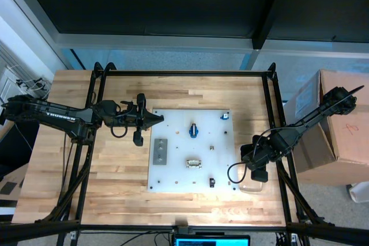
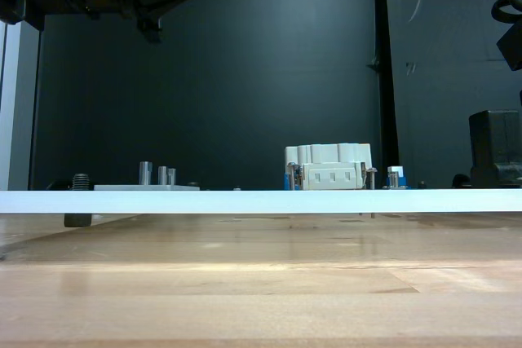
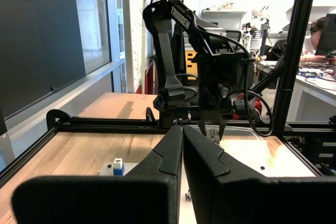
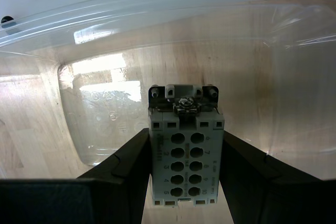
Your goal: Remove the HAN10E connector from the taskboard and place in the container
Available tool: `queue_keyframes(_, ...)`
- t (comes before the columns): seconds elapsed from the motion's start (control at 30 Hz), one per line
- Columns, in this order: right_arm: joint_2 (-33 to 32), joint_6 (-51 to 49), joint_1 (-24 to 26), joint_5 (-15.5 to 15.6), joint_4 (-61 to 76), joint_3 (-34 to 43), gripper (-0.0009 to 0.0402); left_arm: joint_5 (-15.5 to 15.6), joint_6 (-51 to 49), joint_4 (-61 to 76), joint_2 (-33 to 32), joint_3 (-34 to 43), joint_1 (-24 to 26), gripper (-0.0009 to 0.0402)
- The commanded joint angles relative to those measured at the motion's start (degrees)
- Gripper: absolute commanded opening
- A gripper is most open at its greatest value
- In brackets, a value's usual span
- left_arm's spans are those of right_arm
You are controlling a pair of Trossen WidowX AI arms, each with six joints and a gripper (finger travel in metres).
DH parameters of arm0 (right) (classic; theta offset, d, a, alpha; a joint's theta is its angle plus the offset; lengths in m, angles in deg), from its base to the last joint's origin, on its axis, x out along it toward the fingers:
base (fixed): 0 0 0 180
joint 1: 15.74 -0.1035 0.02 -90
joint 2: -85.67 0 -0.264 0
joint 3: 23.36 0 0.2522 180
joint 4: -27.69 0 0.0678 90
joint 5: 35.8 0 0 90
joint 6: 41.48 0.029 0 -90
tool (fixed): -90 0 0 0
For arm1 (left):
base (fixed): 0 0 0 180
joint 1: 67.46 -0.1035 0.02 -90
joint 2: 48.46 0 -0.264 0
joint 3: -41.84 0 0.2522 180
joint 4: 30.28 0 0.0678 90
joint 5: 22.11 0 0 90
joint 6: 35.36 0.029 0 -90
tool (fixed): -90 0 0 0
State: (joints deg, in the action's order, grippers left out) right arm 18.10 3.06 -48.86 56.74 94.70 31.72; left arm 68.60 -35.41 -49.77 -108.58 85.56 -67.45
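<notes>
Relation of connector to container. We see the HAN10E connector [image 4: 184, 166] clamped by its long sides in the right end effector [image 4: 184, 137], whose fingers are parted only to the body's width. Its ten-hole face is turned to the wrist camera and its long axis runs along the fingers. It is clear of the taskboard [image 1: 173, 171], where a mating housing [image 1: 194, 164] sits. The clear container [image 4: 100, 124] lies directly beyond the connector, on the desk [image 1: 115, 177] just beside the taskboard's right edge. We judge that the coming move calls only for lowering and release. The left end effector [image 1: 151, 118], fingers pressed together on nothing, hovers over the taskboard's far left corner, well apart.
</notes>
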Motion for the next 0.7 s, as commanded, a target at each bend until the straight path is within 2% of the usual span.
queue_keyframes(0.03,0.0,0.1,0.0,-1.5,-0.6,-0.7,0.0032,0.0,0.0,0.0,0.0,0.0,0.0,0.0)
queue_keyframes(0.2,0.0,0.2,0.0,-2.8,-2.8,-3.5,0.0037,0.0,0.0,0.0,0.0,0.0,0.0,0.0)
queue_keyframes(0.3,0.0,1.5,0.0,-3.0,-2.9,-4.7,0.0058,0.0,0.0,0.0,0.0,0.0,0.0,0.0)
queue_keyframes(0.4,0.0,1.7,0.0,-3.0,-3.0,-5.2,0.0098,0.0,0.0,0.0,0.0,0.0,0.0,0.0)
queue_keyframes(0.7,0.0,4.5,0.0,-2.8,-2.9,-5.2,0.0259,0.0,0.0,0.0,0.0,0.0,0.0,0.0)
